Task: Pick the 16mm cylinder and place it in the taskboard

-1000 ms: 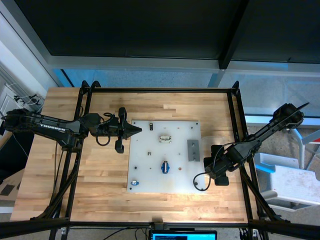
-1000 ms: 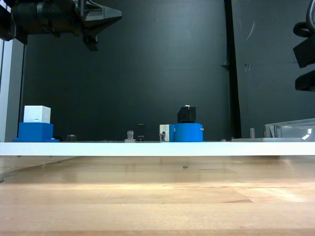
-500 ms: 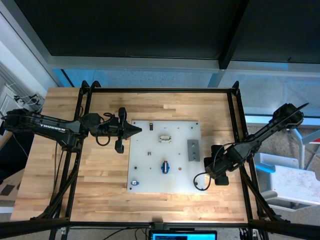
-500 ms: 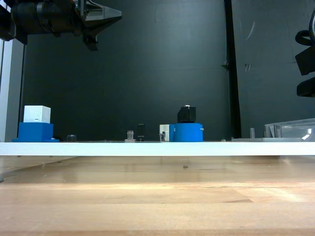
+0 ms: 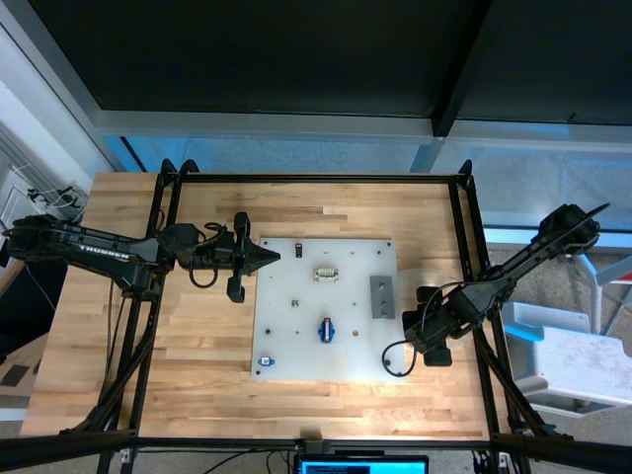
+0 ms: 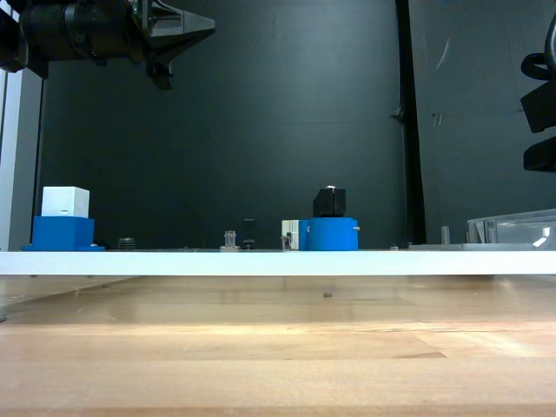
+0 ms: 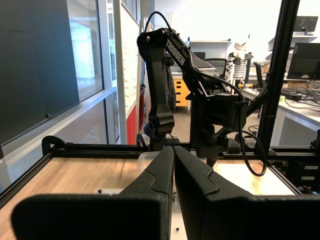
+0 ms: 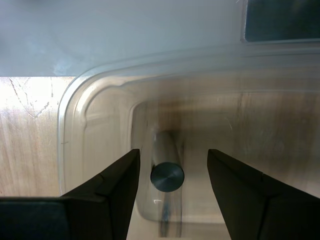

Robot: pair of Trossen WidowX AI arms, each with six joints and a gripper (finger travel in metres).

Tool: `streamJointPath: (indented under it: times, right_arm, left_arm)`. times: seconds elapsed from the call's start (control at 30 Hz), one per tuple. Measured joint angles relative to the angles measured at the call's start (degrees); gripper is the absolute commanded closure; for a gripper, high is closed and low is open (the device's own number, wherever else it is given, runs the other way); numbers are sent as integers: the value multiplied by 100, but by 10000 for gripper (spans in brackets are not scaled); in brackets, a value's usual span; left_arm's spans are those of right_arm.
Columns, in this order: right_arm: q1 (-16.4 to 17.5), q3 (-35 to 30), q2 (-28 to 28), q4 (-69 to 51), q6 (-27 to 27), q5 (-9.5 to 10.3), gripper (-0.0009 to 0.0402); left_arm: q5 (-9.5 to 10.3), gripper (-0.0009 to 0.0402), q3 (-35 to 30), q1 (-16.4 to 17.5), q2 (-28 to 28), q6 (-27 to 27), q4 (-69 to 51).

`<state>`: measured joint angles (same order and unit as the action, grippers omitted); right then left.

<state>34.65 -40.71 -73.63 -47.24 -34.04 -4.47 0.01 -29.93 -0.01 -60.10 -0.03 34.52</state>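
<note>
The 16mm cylinder (image 8: pixel 167 176) is a short silvery metal peg standing on end inside a clear plastic tray (image 8: pixel 70 125). My right gripper (image 8: pixel 172 153) hangs open directly over it, one finger on each side, with a gap to the peg on both. In the high view the right gripper (image 5: pixel 431 337) sits just off the right edge of the white taskboard (image 5: pixel 296 336) and hides the peg. My left gripper (image 5: pixel 265 255) hovers shut at the board's left edge, high above the table (image 6: pixel 187 30).
The taskboard carries a grey metal block (image 5: pixel 381 295), a blue fitting (image 5: pixel 326 331), a silver connector (image 5: pixel 325 273) and a small blue-and-white block (image 5: pixel 264 361). The clear tray (image 6: pixel 519 229) lies right of the board. A black frame surrounds the wooden table (image 5: pixel 178 346).
The right gripper has sunk a little toward the tray since a second ago. The left arm has not moved.
</note>
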Motion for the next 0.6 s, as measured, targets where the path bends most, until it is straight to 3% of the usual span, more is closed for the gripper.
streamJointPath:
  times: [0.6]
  right_arm:
    - [0, 0, 0, -2, 0, 0, 287]
  left_arm:
    - [-2, 393, 0, 0, 0, 0, 0]
